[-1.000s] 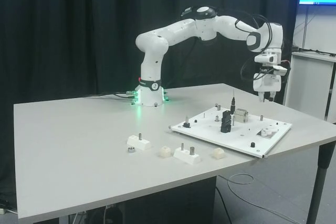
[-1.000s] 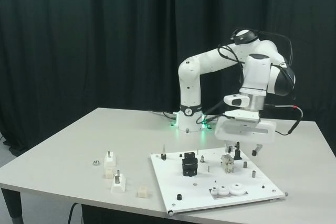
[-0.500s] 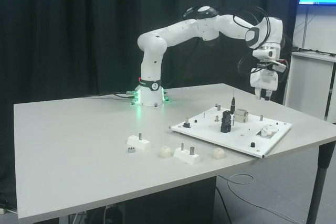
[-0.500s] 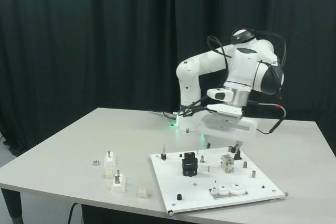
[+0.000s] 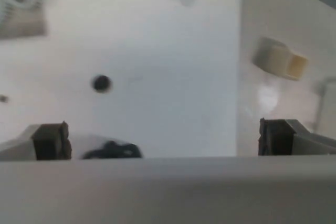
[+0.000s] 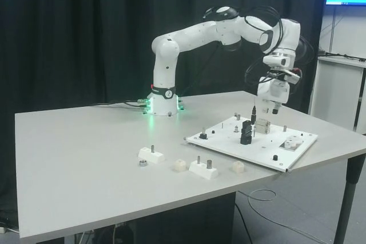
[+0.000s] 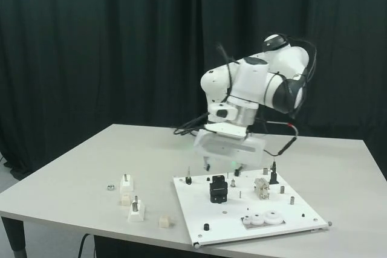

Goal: Pick round peg 4.

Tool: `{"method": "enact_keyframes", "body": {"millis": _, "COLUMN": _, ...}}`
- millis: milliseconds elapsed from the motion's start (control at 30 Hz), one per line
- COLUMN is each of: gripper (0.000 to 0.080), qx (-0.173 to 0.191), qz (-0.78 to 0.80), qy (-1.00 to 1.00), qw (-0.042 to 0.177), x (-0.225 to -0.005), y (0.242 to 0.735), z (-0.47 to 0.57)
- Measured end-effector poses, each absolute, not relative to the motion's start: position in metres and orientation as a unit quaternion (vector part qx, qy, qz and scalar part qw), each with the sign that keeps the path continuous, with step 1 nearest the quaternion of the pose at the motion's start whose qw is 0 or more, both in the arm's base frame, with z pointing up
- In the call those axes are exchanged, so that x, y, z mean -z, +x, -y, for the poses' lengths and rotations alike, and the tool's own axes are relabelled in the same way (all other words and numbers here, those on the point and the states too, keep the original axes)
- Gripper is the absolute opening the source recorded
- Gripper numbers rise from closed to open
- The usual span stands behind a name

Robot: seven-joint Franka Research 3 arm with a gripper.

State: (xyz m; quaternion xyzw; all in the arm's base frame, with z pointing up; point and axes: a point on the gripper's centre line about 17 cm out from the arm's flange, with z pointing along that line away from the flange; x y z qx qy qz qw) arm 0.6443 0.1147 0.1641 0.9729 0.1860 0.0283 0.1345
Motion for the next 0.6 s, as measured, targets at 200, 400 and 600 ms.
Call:
{"method": "enact_keyframes", "body": {"millis": 200, "gripper": 0.0800, "qx": -0.013, "qz": -0.182, "qy": 0.974, "qw": 0.133, "x": -0.160, "y": 0.642, "z": -0.075}}
{"method": "enact_keyframes", "body": {"millis": 400, "gripper": 0.0800, "qx": -0.002, "qz": -0.176, "qy": 0.976, "qw": 0.128, "x": -0.153, "y": 0.636, "z": -0.037}}
{"method": "enact_keyframes", "body": {"millis": 600, "gripper": 0.0800, "qx": 0.000, "qz": -0.172, "qy": 0.979, "qw": 0.112, "x": -0.146, "y": 0.631, "z": -0.006}}
